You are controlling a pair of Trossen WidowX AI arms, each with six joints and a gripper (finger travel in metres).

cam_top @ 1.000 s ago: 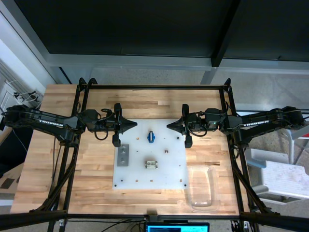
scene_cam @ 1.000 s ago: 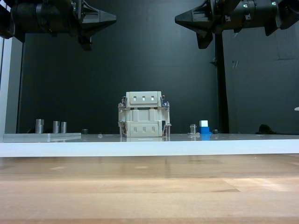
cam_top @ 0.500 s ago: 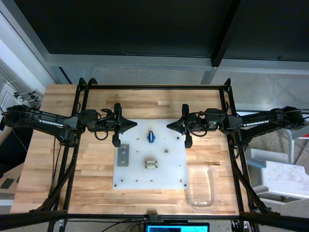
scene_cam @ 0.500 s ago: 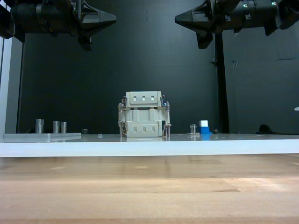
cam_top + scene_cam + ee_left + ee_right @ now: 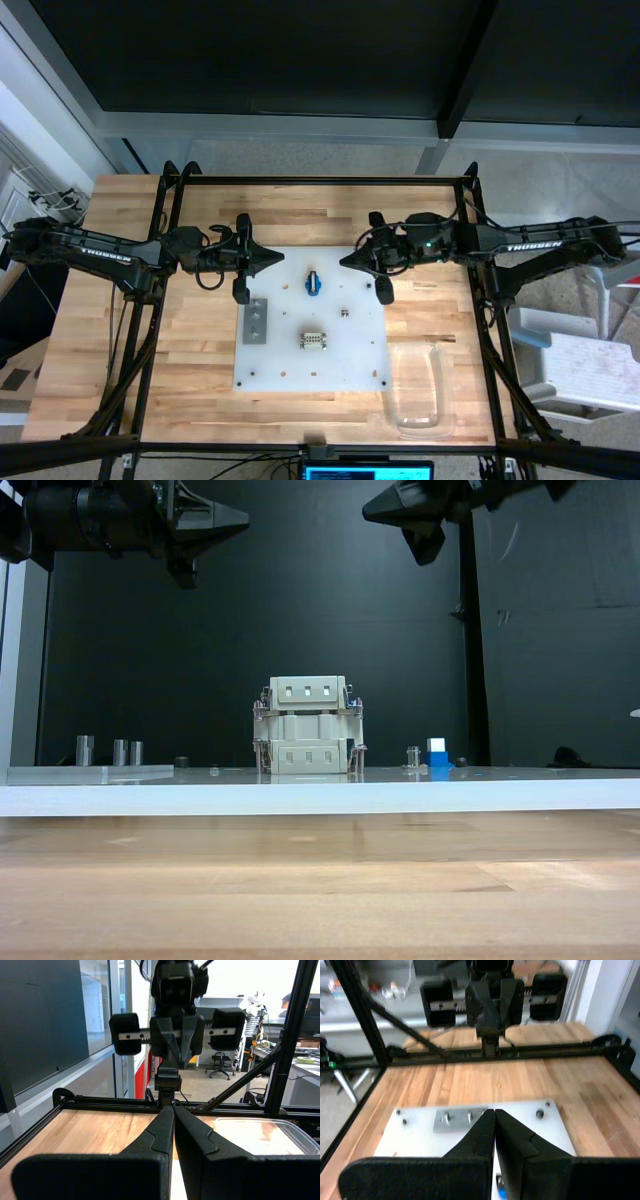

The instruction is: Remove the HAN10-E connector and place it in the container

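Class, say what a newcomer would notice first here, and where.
The left gripper and right gripper, both shut, point at each other above the far edge of the white board. The HAN10-E connector stands mid-board; the container lies by the board's near right corner.

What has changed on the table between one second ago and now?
The right end effector, shut, moved slightly inward toward the left arm and, judging by the low view, rose a little; it took hold of nothing. The left end effector, also shut, stayed over the far left part of the white board. The HAN10-E connector stayed on the board, and the container stayed beside it.
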